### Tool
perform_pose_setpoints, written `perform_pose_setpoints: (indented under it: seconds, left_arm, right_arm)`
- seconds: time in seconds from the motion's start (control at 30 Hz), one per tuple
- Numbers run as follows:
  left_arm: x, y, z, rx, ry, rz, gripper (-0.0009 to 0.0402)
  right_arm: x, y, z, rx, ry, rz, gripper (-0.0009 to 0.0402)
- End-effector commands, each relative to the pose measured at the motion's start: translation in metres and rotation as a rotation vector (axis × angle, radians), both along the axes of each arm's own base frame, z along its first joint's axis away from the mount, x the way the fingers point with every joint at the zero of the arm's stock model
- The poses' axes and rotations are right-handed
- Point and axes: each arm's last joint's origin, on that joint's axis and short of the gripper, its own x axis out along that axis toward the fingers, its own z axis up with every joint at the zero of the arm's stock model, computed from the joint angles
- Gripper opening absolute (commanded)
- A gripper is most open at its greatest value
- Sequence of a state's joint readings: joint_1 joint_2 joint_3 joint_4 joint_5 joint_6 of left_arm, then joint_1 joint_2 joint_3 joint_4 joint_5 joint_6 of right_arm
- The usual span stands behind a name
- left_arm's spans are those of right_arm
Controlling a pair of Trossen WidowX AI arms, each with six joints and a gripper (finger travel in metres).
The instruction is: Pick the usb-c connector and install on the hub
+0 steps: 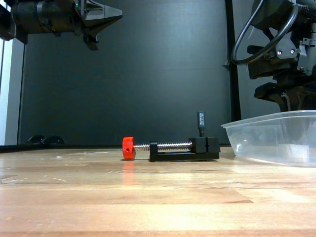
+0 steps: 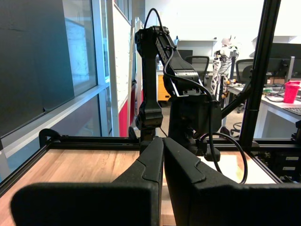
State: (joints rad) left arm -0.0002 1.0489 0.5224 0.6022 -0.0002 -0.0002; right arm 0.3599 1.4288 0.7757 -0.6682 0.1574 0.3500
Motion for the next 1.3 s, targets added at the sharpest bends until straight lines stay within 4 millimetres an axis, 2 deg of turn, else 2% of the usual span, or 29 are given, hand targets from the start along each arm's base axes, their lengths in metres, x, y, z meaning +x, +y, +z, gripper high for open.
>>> perform_pose_setpoints:
  seconds: [0.03,0.77,1.3]
  left_arm:
    - [0.0,0.0,0.0,0.0,0.0,0.0,0.0]
    - [0.0,0.0,0.0,0.0,0.0,0.0,0.0]
    - [0.0,0.0,0.0,0.0,0.0,0.0,0.0]
  right_arm:
    - [0.0,0.0,0.0,0.001,0.0,-0.001,0.0]
    - [-0.002,-0.001,0.005,0.005,-0.013,0.0,0.0002]
    - [-0.011,-0.004,0.029,0.019,-0.046,-0.004,0.0002]
